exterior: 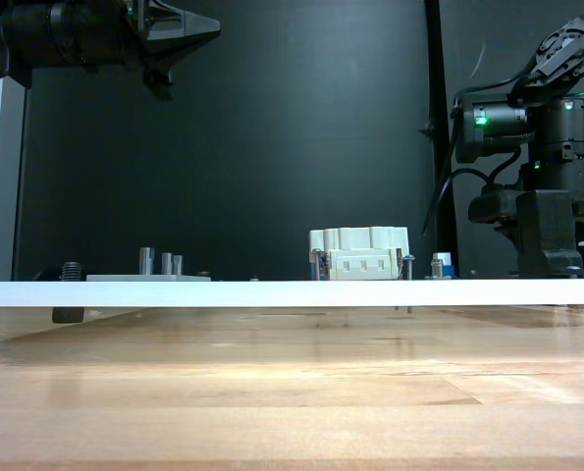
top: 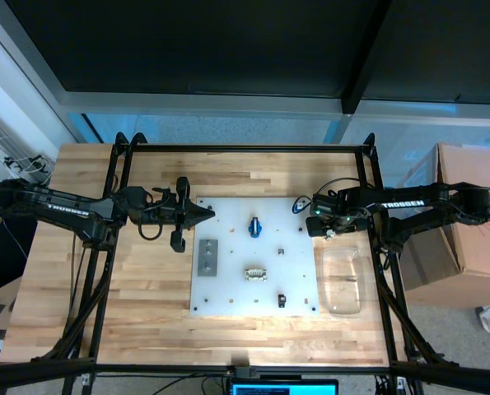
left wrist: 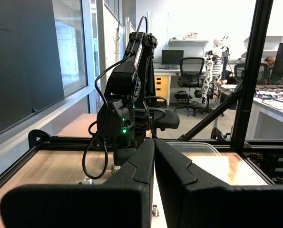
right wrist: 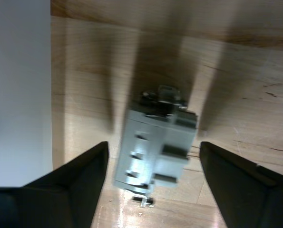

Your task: Remove the HAN10E connector from the taskboard and place in the container

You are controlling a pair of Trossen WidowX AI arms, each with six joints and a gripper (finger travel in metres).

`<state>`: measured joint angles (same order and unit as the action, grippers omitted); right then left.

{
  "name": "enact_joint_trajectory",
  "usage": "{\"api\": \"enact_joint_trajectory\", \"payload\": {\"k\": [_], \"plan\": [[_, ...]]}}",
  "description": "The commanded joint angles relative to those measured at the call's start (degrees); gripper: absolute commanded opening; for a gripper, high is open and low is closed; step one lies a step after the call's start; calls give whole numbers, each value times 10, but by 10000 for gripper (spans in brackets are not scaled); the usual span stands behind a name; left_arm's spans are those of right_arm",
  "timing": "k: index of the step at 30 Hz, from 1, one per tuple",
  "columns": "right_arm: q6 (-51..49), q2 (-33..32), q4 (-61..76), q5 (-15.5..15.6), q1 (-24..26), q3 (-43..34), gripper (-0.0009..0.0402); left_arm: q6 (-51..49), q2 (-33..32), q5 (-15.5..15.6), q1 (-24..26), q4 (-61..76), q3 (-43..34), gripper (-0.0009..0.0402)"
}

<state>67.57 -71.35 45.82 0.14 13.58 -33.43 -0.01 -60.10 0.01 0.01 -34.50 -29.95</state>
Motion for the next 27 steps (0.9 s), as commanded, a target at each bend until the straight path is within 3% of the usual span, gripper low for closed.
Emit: {"api": "enact_joint_trajectory", "payload": {"k": [1,8,13,20,27], "plan": [[-2,0,0,-1,-1,0,191,0,0,0,0,0,0,0],[-7,0,2,14,-5,0,90,0,0,0,0,0,0,0],[-26,10,33,13,-8,-25,45,0,0,0,0,0,0,0],[-37,26,152,-27,-25,-113,33,0,0,0,0,0,0,0],[12,31,221,-36,-116,-177,46,0,0,0,0,0,0,0]]}}
